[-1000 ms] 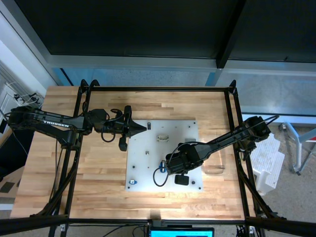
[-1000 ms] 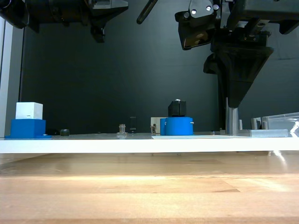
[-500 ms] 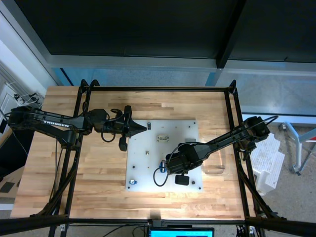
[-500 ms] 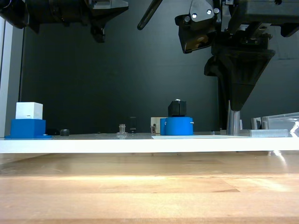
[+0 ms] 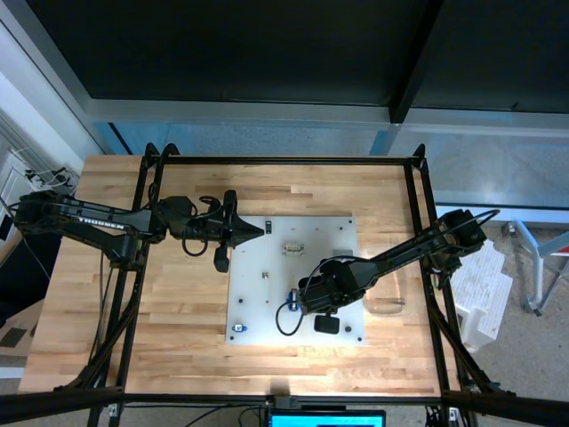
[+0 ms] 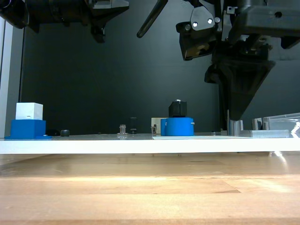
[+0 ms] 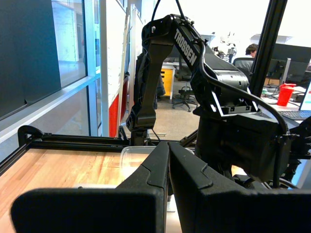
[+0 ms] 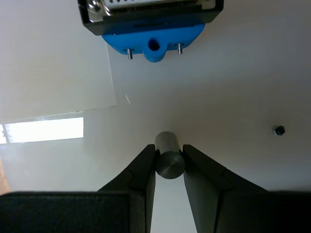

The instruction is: Pick the 16mm cylinder and install on the taskboard

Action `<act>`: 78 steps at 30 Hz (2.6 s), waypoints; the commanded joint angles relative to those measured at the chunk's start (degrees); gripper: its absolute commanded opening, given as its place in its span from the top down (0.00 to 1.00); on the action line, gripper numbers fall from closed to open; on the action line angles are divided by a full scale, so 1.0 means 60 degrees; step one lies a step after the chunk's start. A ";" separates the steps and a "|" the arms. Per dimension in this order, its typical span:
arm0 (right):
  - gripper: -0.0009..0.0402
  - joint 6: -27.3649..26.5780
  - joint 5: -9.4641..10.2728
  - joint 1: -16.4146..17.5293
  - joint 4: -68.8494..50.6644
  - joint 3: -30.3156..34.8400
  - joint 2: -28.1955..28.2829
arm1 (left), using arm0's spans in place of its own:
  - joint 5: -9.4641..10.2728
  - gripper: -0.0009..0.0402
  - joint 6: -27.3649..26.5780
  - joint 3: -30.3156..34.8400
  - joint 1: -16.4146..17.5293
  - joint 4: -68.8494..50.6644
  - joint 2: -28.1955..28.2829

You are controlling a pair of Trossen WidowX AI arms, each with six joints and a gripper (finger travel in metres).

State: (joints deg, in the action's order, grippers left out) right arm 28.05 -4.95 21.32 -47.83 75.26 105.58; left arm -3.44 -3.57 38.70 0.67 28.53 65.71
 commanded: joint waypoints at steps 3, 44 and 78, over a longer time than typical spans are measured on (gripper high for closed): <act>0.96 0.0011 0.0015 0.0007 0.0353 -0.0251 -0.0007 | 0.0000 0.98 0.0000 0.0004 0.0004 0.0004 0.0000; 0.40 -0.1464 -0.0466 -0.0561 0.0226 -0.0295 -0.2295 | 0.0000 0.98 0.0000 0.0004 0.0004 0.0004 0.0000; 0.98 -0.4615 0.0656 -0.3158 0.9624 -0.5490 -0.8091 | 0.0000 0.98 0.0000 0.0004 0.0004 0.0004 0.0000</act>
State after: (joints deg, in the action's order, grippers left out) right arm 0.45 -0.84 2.35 7.75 43.51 57.25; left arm -3.44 -3.57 38.70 0.67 28.56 65.71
